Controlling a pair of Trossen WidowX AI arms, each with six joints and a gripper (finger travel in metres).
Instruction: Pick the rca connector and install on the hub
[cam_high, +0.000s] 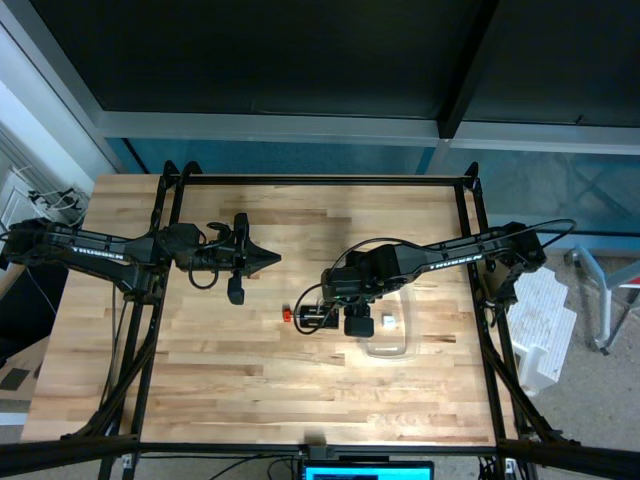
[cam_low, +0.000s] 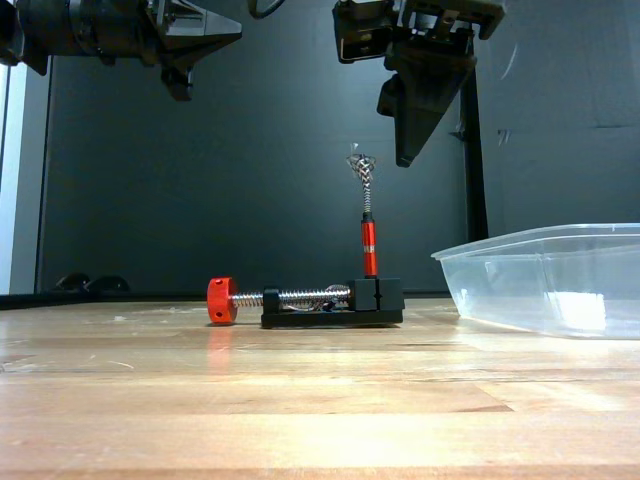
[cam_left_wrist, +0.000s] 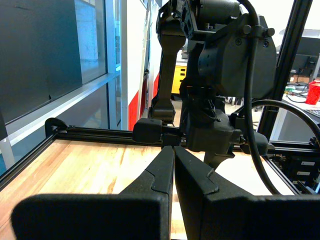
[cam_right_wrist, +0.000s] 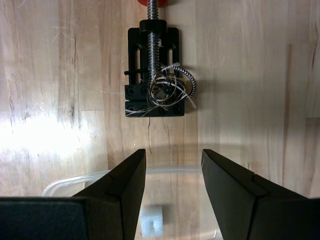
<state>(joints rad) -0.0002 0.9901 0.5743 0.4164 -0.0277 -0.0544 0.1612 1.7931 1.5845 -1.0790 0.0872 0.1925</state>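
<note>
— Butcher-block table inside a black frame, with a dark wall behind. Which arm is over the work?
— My right one. My right gripper hangs above the hub, fingers spread apart and holding nothing.
— Where is the rca connector?
— The rca connector stands upright in the hub's block end, the end away from the red knob. It has a red barrel below and frayed braided wire above. In the low view my right fingertip is above that wire and a little to the side, not touching it.
— What lies beside the hub?
— A clear plastic tray, just beside it on my right arm's side, with a small white square piece inside.
— And your other arm?
— My left gripper is raised over bare wood, well apart from the hub, its fingers pressed together on nothing
</note>
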